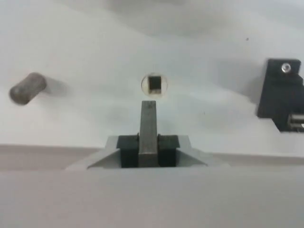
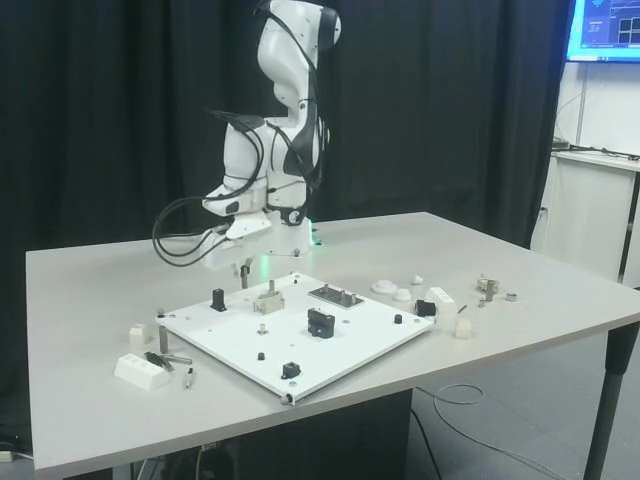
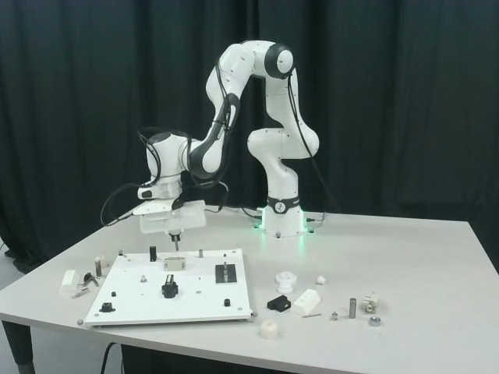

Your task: Place square peg 3.

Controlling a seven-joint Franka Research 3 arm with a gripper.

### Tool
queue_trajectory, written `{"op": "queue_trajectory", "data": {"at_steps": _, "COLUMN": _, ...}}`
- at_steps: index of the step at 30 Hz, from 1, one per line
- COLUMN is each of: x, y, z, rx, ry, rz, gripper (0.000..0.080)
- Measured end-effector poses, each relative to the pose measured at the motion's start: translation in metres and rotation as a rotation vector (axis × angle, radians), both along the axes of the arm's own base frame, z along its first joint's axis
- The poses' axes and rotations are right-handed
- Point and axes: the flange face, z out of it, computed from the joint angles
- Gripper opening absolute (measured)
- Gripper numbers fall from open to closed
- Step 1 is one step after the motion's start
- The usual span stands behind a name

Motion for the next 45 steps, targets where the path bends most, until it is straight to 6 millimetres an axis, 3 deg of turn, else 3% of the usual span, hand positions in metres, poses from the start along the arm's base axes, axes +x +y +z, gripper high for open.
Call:
{"op": "queue_trajectory", "data": {"at_steps": 14, "x": -0.001, "y": -0.003, "z": 0.029, "rx": 0.027, "ry": -0.029, "rz": -0.011, "gripper": 0.0076}}
{"op": "queue_trajectory", "data": {"at_steps": 45, "x": 0.008, "y": -0.003, "z": 0.038, "rx": 0.010, "ry": -0.049, "rz": -0.043, "gripper": 0.0076}}
